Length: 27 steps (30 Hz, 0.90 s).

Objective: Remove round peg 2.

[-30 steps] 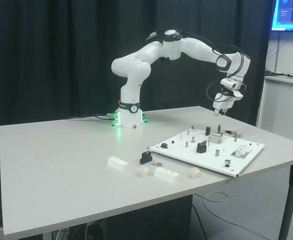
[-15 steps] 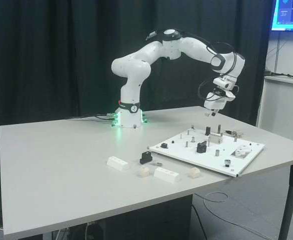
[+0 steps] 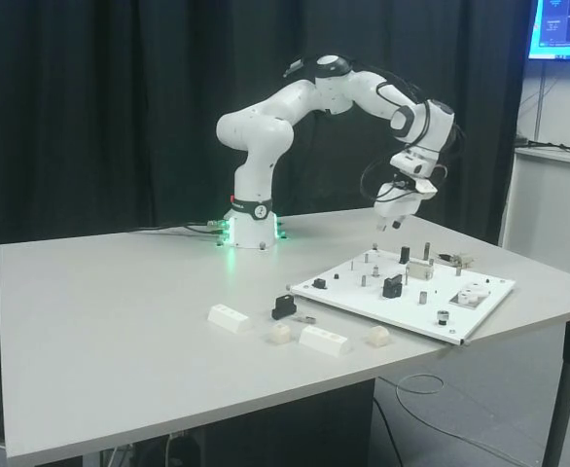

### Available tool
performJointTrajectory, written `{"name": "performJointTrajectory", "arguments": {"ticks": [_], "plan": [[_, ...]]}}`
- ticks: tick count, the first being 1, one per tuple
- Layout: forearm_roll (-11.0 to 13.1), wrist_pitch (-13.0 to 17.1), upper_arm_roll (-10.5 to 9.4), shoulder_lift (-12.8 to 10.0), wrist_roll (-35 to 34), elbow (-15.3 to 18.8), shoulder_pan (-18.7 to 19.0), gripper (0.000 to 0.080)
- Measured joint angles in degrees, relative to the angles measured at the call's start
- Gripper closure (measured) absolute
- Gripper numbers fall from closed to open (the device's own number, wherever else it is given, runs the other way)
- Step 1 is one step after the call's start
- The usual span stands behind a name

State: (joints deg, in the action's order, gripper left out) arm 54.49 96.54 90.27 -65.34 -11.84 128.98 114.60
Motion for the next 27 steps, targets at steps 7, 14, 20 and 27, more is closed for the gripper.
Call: {"name": "performJointTrajectory", "arguments": {"ticks": [7,14,20,27], "plan": [[3.92,1.19,0.29,0.0,4.84,4.01,0.23,0.0003],[7.11,3.54,0.28,0.01,7.72,7.89,1.19,0.0003],[9.49,5.97,0.16,0.0,9.03,10.86,2.38,0.0003],[11.91,7.9,-0.57,-0.02,9.84,13.07,3.38,0.0003]]}}
